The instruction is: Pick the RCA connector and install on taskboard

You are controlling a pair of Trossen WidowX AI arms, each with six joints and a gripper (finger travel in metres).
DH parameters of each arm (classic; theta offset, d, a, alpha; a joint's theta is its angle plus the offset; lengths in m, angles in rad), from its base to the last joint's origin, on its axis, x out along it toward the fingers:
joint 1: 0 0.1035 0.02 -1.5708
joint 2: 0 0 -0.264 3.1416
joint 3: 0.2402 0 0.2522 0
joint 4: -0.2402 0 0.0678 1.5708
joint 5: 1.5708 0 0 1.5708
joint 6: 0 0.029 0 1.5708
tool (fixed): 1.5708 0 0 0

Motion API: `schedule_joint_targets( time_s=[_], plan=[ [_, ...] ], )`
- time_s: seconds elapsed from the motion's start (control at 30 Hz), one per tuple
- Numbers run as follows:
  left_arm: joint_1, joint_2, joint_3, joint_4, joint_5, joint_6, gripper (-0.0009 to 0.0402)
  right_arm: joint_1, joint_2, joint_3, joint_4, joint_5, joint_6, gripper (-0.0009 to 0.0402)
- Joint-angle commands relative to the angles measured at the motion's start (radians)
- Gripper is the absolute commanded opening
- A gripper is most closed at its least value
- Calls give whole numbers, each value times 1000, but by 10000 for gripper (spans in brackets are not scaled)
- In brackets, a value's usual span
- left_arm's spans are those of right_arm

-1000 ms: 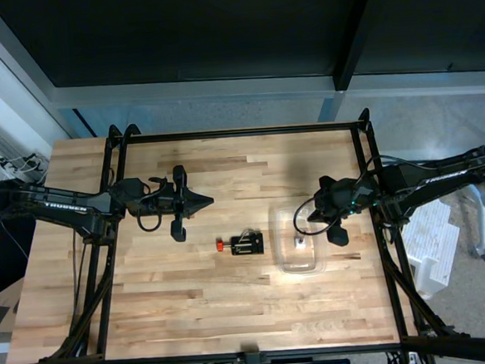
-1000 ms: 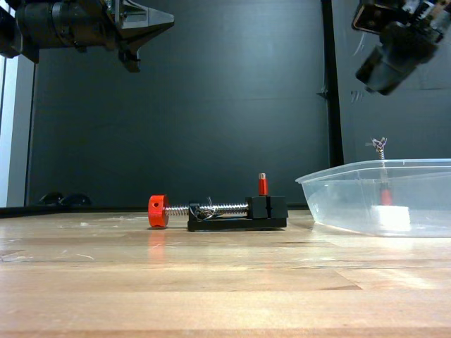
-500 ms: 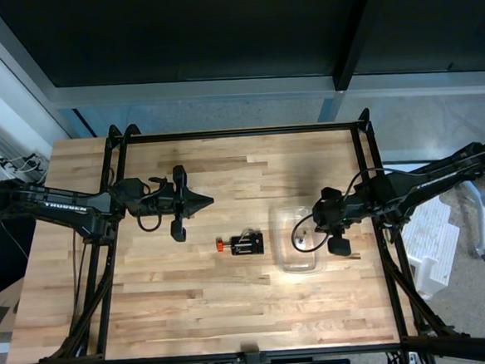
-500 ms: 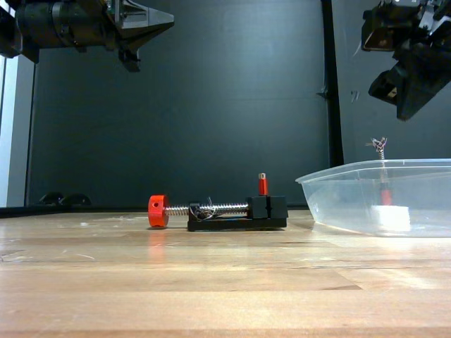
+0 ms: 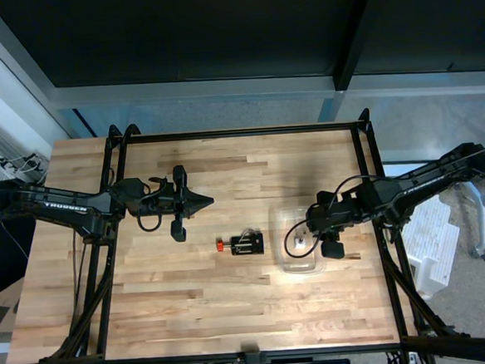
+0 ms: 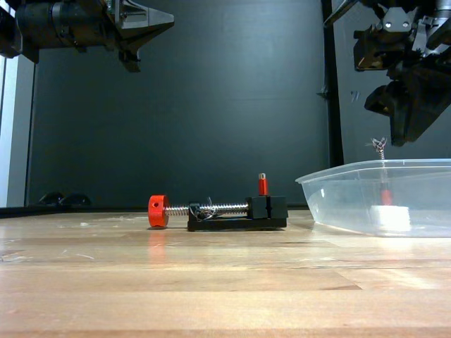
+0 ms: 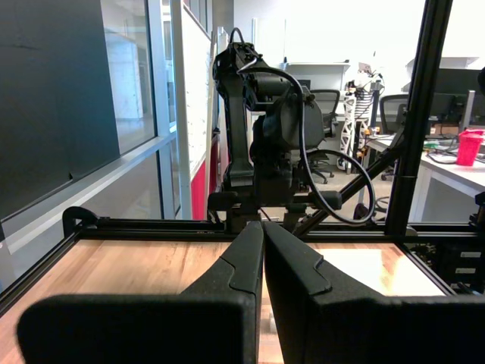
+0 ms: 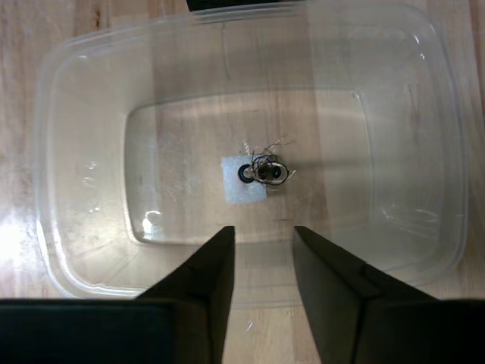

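The RCA connector (image 8: pixel 245 180), a small whitish square piece with a dark ring and thin wire on it, lies on the floor of the clear tray (image 8: pixel 47 159). In the low view the RCA connector (image 6: pixel 390 217) shows through the tray wall. My right gripper (image 8: pixel 261 243) hangs open above the tray, pointing down, with nothing between its fingers. From above, the right gripper (image 5: pixel 310 225) is over the tray's right part. The taskboard (image 5: pixel 247 244), a black block with a red knob, sits left of the tray. My left gripper (image 5: pixel 206 202) is shut and held high at the back left.
The clear tray (image 5: pixel 301 269) stands right of the taskboard (image 6: pixel 236 213) on the wooden table. A black frame runs along the table's back and sides. The left arm reaches in from the left edge.
The right arm has swung toward the near edge and tipped downward, so its gripper now hangs over the tray. The left arm has not moved.
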Motion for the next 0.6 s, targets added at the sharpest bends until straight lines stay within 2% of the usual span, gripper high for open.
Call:
schedule_joint_targets(
  time_s=[0.03,0.23,0.6],
  plan=[
    [0,0,0,0,0,0,0,2,26,-1,20,19,1,138],
    [0,0,0,0,0,0,0,3,80,-1,51,19,-1,158],
    [0,0,0,0,0,0,0,5,174,-16,143,18,-3,162]
  ],
)
